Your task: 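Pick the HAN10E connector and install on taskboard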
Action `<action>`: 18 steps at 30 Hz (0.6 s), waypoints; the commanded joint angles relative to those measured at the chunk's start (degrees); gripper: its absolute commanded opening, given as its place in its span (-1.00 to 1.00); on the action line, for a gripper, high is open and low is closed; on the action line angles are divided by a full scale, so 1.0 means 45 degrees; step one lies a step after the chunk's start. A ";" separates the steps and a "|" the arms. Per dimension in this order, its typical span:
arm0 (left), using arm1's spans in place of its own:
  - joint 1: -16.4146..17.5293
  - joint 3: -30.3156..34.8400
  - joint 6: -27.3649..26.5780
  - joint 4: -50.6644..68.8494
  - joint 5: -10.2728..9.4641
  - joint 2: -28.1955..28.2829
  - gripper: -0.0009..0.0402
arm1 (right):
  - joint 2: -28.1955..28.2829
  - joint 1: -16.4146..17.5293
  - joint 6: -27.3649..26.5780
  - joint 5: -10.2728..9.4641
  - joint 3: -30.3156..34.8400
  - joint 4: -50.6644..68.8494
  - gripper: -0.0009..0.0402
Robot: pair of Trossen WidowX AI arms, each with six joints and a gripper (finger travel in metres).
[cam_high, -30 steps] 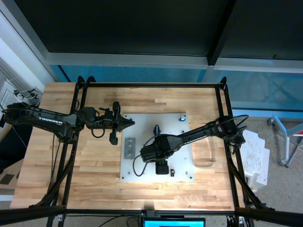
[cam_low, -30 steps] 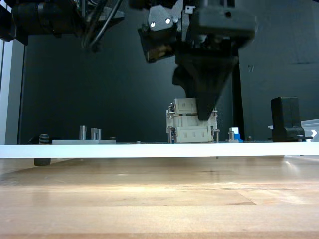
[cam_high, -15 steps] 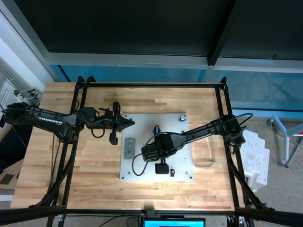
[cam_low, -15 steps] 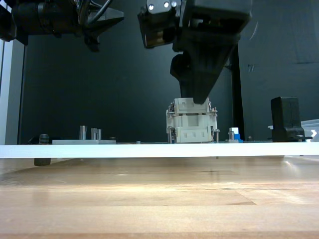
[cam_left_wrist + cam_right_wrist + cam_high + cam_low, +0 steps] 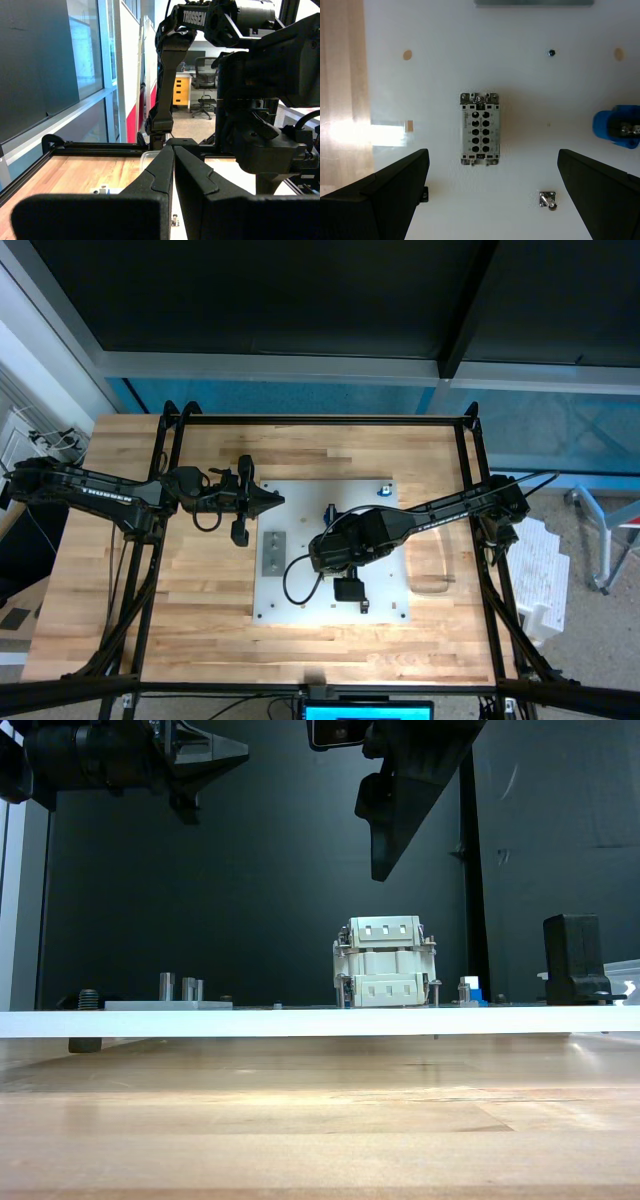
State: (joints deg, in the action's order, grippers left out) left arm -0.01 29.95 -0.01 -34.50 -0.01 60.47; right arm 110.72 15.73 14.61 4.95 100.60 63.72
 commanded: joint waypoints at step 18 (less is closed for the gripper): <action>0.0000 0.0000 0.0005 -0.0005 0.0000 0.0000 -0.95 | -0.3045 -0.0942 -0.0525 -0.0010 -0.2259 -0.2293 0.45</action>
State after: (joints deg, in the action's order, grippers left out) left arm -0.01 29.95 0.01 -34.52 -0.01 60.47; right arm 98.80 12.03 12.45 4.93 92.51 55.37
